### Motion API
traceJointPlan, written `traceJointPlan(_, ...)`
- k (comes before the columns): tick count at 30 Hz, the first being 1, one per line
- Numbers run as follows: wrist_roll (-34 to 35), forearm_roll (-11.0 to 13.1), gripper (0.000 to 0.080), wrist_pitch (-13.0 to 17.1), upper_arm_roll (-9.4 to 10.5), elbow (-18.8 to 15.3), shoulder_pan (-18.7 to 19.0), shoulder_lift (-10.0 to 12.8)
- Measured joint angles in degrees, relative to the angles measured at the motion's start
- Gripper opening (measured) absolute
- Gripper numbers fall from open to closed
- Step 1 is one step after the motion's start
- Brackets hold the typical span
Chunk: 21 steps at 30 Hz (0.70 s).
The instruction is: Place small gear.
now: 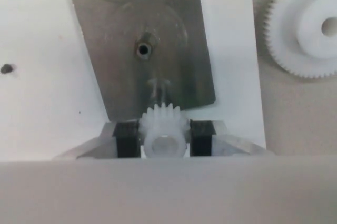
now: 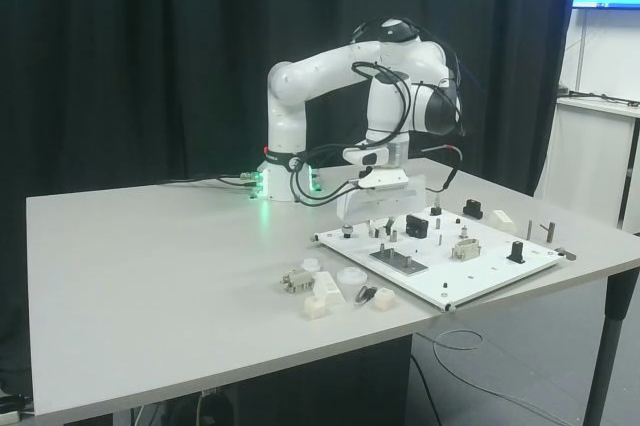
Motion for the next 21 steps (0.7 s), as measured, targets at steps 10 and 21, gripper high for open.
traceJointPlan(10,0.0,-0.2,0.0199,-0.2,-0.43,0.1,0.0,0.0)
traceJointPlan(21,0.0,-1.0,0.0199,-0.2,-0.79,0.2,0.0,0.0)
